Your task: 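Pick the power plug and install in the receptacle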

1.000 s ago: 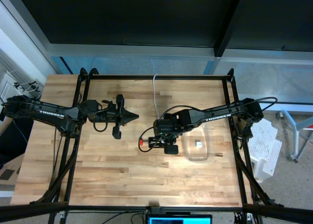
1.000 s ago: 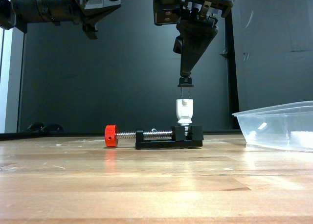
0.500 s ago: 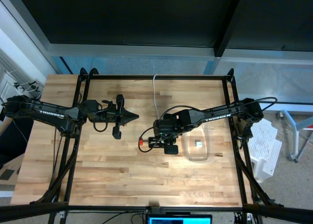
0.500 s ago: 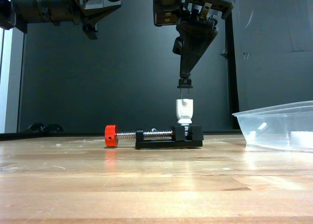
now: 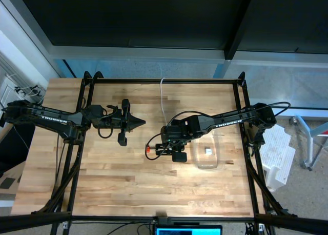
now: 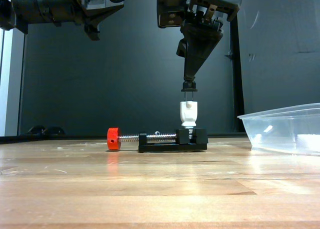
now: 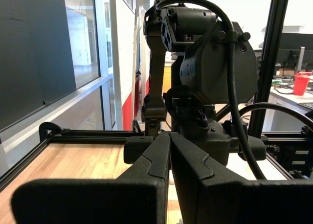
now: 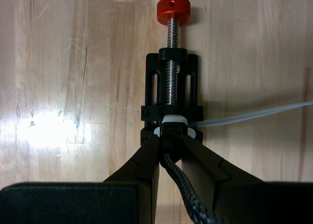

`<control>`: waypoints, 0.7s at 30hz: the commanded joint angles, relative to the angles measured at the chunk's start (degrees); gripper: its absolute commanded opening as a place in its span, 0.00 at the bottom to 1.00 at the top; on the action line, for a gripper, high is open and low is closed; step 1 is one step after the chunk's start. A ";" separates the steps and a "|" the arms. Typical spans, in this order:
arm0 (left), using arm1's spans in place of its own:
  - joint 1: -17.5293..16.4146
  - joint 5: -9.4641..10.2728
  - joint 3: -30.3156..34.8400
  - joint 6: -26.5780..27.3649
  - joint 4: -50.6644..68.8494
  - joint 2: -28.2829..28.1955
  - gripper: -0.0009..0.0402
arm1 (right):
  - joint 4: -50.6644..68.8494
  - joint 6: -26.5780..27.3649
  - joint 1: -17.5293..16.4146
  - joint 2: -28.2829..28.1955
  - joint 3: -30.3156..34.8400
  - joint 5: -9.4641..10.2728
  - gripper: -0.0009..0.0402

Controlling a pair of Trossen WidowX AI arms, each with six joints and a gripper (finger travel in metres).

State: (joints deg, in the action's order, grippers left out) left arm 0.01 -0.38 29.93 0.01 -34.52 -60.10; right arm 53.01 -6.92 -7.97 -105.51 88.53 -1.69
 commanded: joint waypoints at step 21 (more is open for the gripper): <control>-0.02 -0.02 0.02 -0.02 0.00 0.00 0.02 | -5.75 -0.09 0.00 -0.02 -5.60 0.00 0.02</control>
State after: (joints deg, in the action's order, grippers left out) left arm 0.01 -0.38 29.93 0.01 -34.52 -60.10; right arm 47.40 -6.94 -7.97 -105.14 83.72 -1.69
